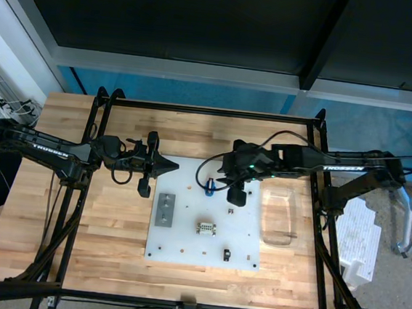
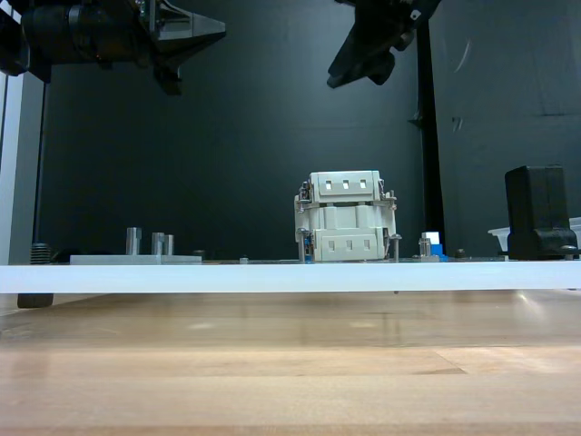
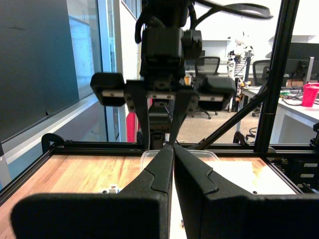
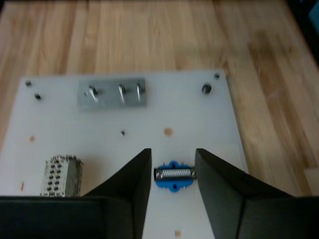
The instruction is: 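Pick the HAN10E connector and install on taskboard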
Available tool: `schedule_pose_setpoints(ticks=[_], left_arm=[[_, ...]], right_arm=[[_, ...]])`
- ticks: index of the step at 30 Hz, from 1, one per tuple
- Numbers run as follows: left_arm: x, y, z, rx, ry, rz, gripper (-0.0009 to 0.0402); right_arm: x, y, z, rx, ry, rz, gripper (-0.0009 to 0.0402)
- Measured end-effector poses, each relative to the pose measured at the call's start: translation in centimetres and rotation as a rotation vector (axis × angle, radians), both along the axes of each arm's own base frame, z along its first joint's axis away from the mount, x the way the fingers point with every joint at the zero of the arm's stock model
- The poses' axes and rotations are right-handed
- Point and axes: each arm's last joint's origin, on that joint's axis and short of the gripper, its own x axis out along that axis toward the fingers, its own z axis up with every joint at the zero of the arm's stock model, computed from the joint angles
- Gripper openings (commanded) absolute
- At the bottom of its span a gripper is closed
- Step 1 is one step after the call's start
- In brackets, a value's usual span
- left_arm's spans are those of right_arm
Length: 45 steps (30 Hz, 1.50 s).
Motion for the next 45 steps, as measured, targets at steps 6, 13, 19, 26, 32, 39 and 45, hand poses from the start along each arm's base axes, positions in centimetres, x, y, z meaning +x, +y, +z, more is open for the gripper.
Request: schedule_pose_setpoints(ticks=[6, 13, 19, 26, 32, 39, 45], left_arm=[[0.0, 0.0, 0.0, 0.0, 0.0, 0.0, 0.0001], [0.0, 0.0, 0.0, 0.0, 0.0, 0.0, 0.0001], [0.0, 0.0, 0.0, 0.0, 0.0, 0.0, 0.0001], [0.0, 0.0, 0.0, 0.0, 0.0, 0.0, 0.0001], [0.0, 0.0, 0.0, 0.0, 0.0, 0.0, 0.0001], [0.0, 0.0, 0.0, 0.0, 0.0, 0.0, 0.0001], [0.0, 0.0, 0.0, 0.0, 0.0, 0.0, 0.0001]], right_arm=[[-1.6, -0.7, -0.2, 0.004, -0.113, -0.014, 0.0022], [-3.1, -1.2, -0.6, 0.007, -0.248, -0.028, 0.0002], [-4.1, -1.2, -0.6, 0.01, -0.377, -0.03, 0.0], [-5.3, -1.0, -1.6, 0.065, -0.516, -0.002, 0.0], [-6.1, -1.0, -2.7, 0.079, -0.627, -0.001, 0.0], [-6.8, -1.0, -3.9, 0.081, -0.706, 0.002, 0.0], [-7.2, -1.1, -4.5, 0.104, -0.742, -0.008, 0.0]])
